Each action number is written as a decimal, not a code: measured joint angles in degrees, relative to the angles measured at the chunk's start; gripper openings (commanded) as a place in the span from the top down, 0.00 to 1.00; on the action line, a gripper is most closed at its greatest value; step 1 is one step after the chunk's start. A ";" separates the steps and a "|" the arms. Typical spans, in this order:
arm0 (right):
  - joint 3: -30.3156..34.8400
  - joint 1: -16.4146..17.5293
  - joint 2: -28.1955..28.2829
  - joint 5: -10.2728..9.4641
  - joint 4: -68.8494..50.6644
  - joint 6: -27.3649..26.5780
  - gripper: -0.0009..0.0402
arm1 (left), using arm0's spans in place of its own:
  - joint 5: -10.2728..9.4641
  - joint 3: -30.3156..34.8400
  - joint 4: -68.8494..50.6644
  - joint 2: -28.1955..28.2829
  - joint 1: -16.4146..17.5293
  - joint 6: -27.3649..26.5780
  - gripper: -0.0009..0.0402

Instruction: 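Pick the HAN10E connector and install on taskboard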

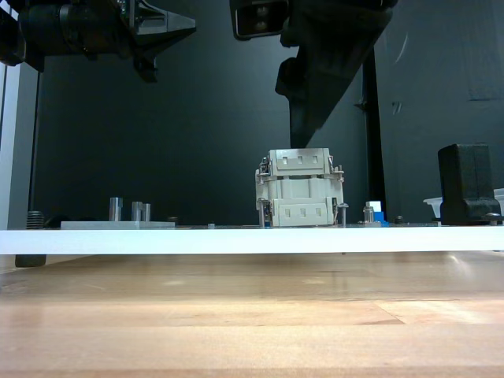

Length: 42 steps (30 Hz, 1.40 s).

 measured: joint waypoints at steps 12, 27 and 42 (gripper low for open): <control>-2.12 -3.39 -6.78 -0.02 -0.09 -3.61 0.26 | -0.02 -0.02 0.02 0.02 0.00 0.00 0.98; -11.58 -10.97 -19.23 0.02 8.11 -10.08 0.48 | 0.00 0.00 0.02 0.02 0.00 0.00 0.98; -25.16 -16.59 -33.09 -0.02 24.65 -14.84 0.78 | -0.02 -0.02 0.00 0.00 0.00 -0.02 0.98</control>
